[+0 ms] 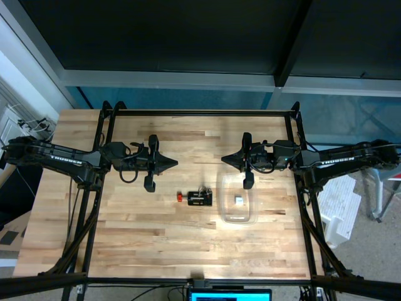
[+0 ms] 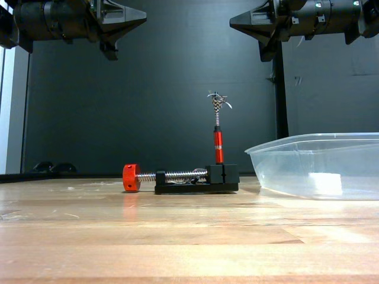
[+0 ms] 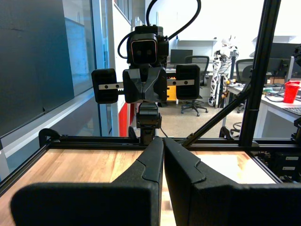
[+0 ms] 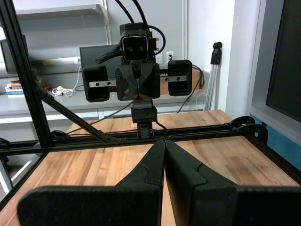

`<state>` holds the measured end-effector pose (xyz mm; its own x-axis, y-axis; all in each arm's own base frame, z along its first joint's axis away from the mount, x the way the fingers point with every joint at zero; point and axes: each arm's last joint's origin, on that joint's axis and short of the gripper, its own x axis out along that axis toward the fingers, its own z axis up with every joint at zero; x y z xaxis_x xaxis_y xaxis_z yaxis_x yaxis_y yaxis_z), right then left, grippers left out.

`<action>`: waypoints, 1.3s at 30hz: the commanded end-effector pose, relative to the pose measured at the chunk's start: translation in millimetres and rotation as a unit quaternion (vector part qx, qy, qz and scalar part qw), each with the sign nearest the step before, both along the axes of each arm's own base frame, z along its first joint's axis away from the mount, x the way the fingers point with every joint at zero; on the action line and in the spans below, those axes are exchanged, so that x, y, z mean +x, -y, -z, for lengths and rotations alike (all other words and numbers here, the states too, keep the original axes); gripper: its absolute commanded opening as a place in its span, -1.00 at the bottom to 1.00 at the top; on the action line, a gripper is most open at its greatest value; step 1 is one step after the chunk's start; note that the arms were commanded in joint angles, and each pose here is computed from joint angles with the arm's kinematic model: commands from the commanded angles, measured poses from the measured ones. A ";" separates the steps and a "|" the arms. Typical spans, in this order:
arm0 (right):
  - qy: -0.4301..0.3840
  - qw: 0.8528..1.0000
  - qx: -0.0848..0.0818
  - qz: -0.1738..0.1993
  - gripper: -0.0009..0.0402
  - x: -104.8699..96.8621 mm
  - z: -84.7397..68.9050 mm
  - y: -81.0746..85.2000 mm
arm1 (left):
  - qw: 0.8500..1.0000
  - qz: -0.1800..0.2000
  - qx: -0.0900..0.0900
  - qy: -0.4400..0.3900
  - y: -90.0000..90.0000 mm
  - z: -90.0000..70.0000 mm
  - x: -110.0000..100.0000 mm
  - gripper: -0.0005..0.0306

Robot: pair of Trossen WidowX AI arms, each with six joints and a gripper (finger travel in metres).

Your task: Pick the rca connector and install on the hub

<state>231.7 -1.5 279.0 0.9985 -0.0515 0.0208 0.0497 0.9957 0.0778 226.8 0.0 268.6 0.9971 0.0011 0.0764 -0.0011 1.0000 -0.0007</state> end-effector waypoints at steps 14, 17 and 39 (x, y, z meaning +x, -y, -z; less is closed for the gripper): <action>-0.001 1.000 0.000 0.000 -0.96 0.2 0.1 -0.1 | 1.000 0.000 0.000 0.000 0.0 0.1 0.1 -0.96; -0.001 1.000 0.000 0.000 -0.96 0.2 0.1 -0.1 | 1.000 0.000 0.000 0.000 0.0 0.0 0.0 -0.97; -0.011 1.000 0.000 0.000 -0.96 0.3 2.1 0.0 | 1.000 0.000 0.000 0.000 0.0 0.1 0.1 -0.96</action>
